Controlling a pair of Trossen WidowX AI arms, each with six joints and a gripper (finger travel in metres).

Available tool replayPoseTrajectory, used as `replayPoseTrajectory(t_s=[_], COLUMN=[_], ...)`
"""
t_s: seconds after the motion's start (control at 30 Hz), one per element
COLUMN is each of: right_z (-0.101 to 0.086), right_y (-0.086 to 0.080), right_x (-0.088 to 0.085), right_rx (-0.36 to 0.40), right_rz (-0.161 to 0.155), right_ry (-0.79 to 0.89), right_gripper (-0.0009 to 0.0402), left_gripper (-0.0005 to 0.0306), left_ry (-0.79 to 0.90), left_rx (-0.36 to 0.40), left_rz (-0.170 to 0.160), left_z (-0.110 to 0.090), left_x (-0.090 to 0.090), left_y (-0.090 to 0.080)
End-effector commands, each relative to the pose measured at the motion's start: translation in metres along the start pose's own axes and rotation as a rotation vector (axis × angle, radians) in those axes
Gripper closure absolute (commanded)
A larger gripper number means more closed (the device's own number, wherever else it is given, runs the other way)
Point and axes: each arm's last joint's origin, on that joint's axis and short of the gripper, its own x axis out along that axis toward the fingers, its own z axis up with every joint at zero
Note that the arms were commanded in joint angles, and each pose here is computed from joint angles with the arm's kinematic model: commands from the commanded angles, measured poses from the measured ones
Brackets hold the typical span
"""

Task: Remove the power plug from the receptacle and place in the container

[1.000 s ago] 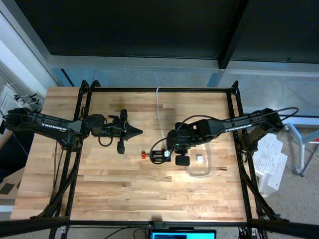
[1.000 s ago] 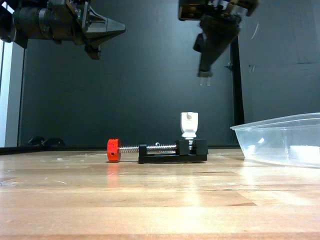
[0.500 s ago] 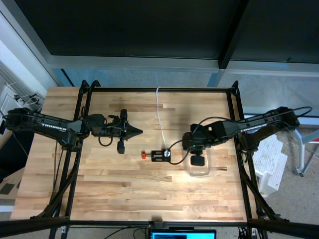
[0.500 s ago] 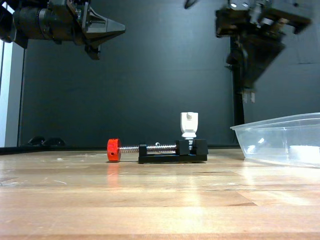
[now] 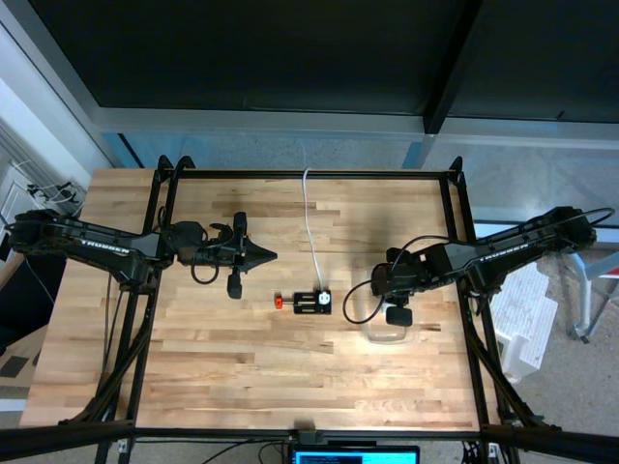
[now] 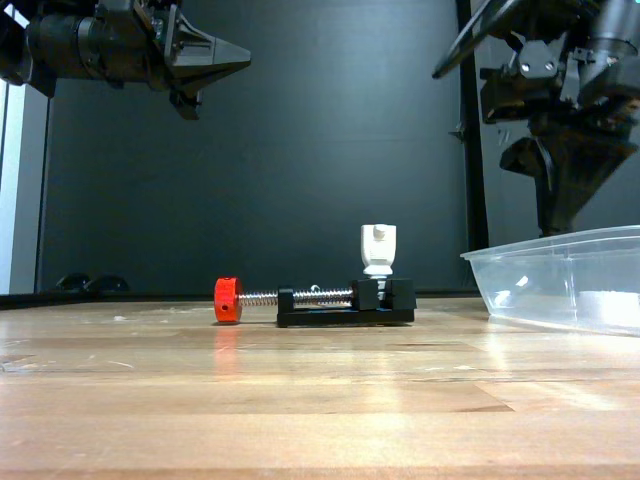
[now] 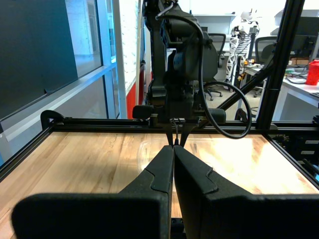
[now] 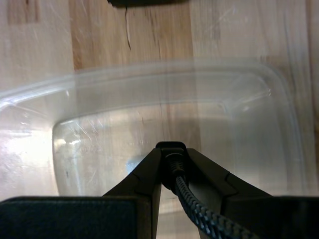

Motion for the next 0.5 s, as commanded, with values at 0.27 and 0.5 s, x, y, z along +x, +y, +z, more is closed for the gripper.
replayPoseTrajectory(t_s=[0.27, 0.5], right_z=[0.0009, 0.0007], right_y=[0.0027, 0.0027], right_x=[0.0039, 0.0014], right_rx=[-0.001, -0.001], right_rz=[0.014, 0.016], right_ry=[-0.043, -0.055], right_gripper=[0.0314, 0.0259], left_gripper=[0.03, 0.03], left_ry=[0.0, 0.0], left_rx=[0.0, 0.0], left_rz=[0.0, 0.0], left_z=[0.0001, 0.0001], left_x=[0.0001, 0.0001], left_y=[0.0001, 0.0])
